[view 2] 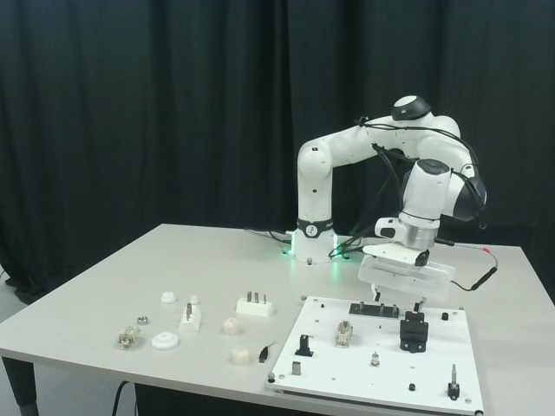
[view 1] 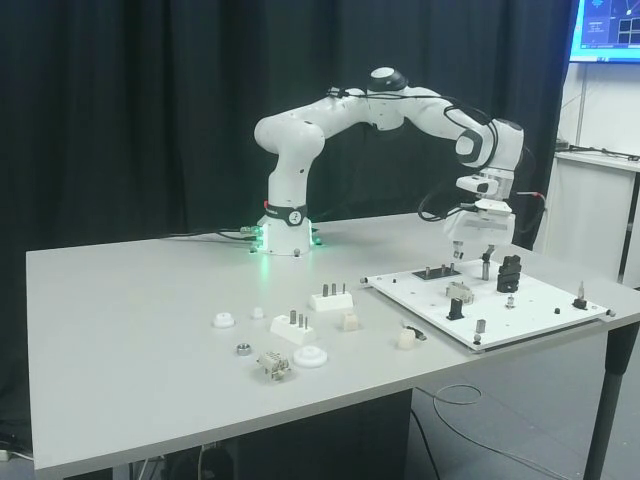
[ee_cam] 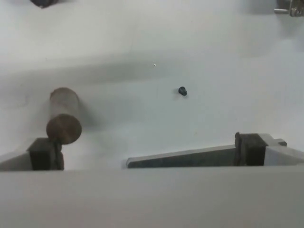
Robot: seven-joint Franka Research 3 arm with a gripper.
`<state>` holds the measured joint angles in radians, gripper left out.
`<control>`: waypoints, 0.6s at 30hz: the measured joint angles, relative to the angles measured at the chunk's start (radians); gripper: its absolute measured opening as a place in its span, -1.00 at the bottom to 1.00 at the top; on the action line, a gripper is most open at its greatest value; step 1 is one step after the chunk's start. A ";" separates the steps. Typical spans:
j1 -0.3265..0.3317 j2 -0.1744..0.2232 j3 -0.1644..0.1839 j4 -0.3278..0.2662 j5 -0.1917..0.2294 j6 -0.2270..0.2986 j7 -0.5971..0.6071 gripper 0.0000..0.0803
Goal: Insert round peg 4.
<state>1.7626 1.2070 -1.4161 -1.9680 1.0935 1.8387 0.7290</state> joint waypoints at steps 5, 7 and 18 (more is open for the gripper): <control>0.000 0.000 0.000 0.000 0.000 0.001 0.000 0.99; 0.000 0.000 0.000 0.000 0.001 0.001 0.000 0.99; 0.001 0.000 0.013 0.001 0.008 0.020 0.000 0.99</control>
<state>1.7635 1.2071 -1.4033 -1.9674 1.1015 1.8588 0.7290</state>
